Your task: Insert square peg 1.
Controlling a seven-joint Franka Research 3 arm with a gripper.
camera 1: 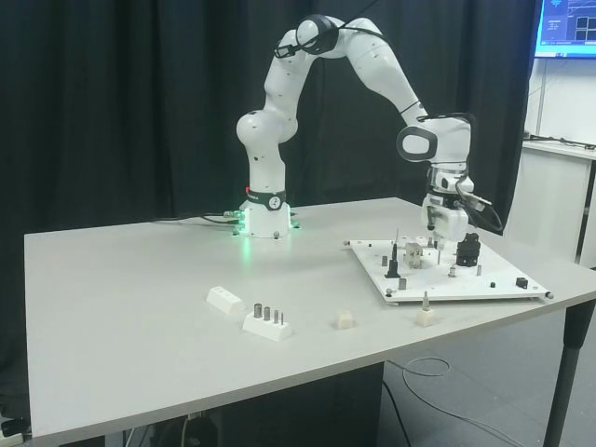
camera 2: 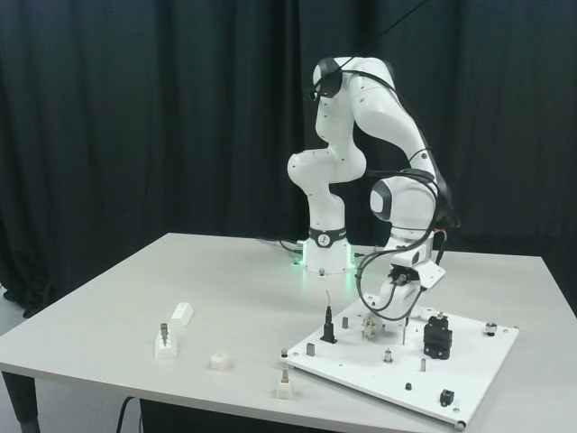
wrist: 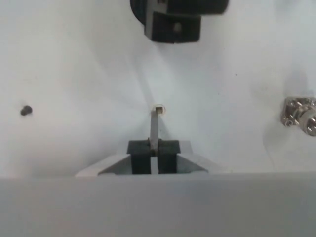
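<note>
While poised low over white board [camera 1: 484,284] on counter [camera 1: 140,279], gripper [wrist: 154,154] fingers [wrist: 139,157] pinch slim square peg [wrist: 154,129]; peg tip meets square hole [wrist: 158,109].

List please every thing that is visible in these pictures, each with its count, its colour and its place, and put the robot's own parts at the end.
square peg: one, grey, held upright between the fingers, its tip at a small hole in the board
board: one, white, flat on the table's corner below the gripper
black block: one, black, on the board beside the gripper
peg holders: two, white, on the table away from the board, one carrying dark pegs
small cubes: two, white, on the table near the board's edge
table: one, grey
arm: one, white, green light at its base
gripper: one, black fingers, shut on the peg
</note>
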